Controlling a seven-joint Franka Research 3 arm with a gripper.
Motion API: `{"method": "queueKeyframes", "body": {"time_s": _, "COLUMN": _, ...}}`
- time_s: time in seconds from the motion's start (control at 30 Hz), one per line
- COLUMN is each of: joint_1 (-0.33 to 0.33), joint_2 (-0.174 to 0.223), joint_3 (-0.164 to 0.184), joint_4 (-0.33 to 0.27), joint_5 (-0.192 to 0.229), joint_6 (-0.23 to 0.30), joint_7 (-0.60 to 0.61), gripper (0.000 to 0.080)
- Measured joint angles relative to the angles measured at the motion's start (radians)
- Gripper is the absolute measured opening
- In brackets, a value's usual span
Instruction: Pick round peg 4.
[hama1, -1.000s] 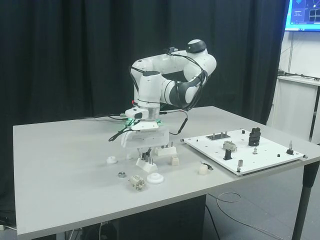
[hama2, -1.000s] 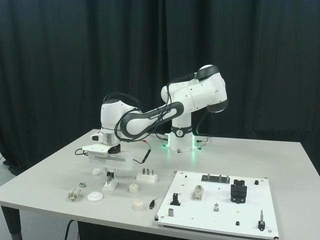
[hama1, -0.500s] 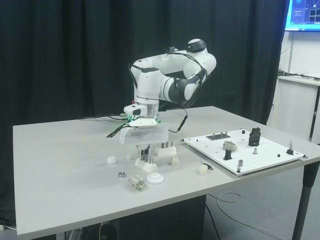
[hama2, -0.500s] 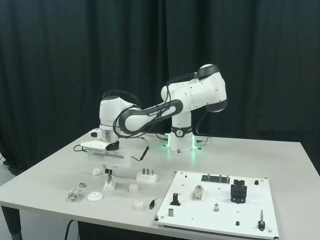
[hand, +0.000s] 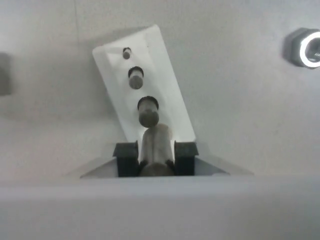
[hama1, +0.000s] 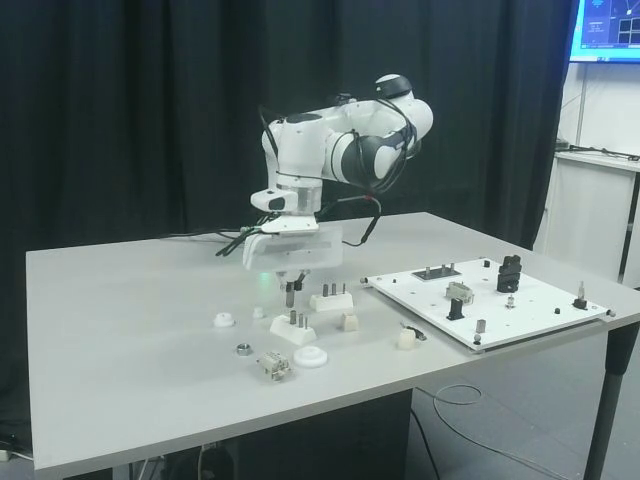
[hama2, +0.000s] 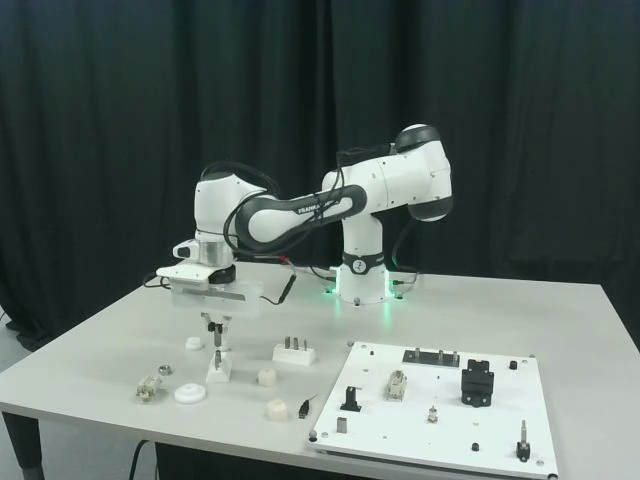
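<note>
Round peg 4 (hand: 156, 147) sits clamped in the claw (hand: 155, 159) above the white peg holder (hand: 142, 85), nut (hand: 306, 48) nearby.

Round peg 4 (hand: 156, 150) held upright above the grey table (hama1: 130, 330)

A short, thick grey cylinder, it hangs vertical between two black fingertips (hand: 126, 156), clear of its white holder block (hama1: 293, 329), which sits just below near the table's front edge.

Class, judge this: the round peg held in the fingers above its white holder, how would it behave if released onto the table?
The round peg looks rigid, probably metal, so it should not bend. Being cylindrical, it would likely roll on the grey table. Its smooth sides may slip in the fingers.
</note>
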Motion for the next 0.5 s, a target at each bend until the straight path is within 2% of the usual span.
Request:
{"method": "queueKeyframes", "body": {"time_s": 0.2, "joint_1": 0.000, "joint_2": -0.001, "joint_3": -0.018, "joint_4": 0.017, "joint_5": -0.027, "joint_6": -0.013, "joint_7": 0.009, "gripper": 0.0149}}
{"method": "queueKeyframes", "body": {"time_s": 0.5, "joint_1": -0.002, "joint_2": -0.001, "joint_3": -0.019, "joint_4": 0.024, "joint_5": -0.041, "joint_6": -0.014, "joint_7": 0.014, "gripper": 0.0149}}
